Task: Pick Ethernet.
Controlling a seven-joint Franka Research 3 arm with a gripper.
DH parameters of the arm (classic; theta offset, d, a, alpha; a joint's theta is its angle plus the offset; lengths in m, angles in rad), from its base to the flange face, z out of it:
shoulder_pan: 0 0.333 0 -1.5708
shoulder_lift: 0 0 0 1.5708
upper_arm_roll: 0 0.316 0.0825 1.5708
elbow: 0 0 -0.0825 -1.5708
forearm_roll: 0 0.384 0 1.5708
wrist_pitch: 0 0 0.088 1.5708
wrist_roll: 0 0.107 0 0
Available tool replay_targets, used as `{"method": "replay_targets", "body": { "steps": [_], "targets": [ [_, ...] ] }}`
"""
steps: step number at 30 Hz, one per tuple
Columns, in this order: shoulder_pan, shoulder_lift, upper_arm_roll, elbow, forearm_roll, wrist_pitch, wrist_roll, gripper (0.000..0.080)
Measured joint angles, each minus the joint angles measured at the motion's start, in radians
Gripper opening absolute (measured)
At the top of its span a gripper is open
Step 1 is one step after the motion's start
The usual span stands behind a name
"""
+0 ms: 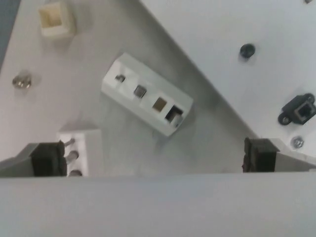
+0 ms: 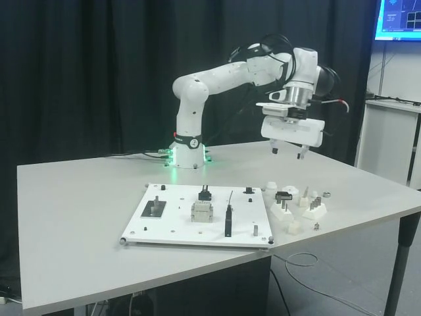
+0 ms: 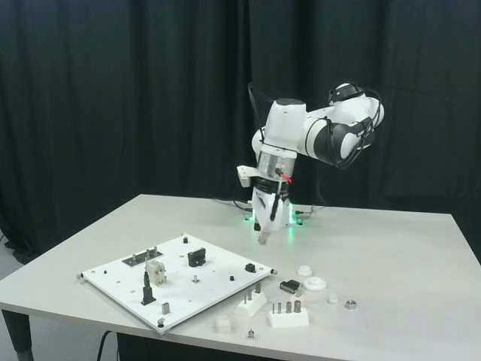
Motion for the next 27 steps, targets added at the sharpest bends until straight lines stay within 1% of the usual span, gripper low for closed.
{"method": "replay_targets", "body": {
  "steps": [4,6,19,27],
  "targets": [
    [-0.002,-0.009,0.010,0.021,0.000,-0.001,0.011,0.0800],
    [-0.004,-0.011,0.015,0.031,0.000,-0.002,0.038,0.0800],
    [-0.034,-0.012,0.045,0.094,-0.009,-0.022,0.316,0.0800],
    [-0.067,-0.012,0.067,0.146,-0.012,-0.046,0.449,0.0800]
  ]
}}
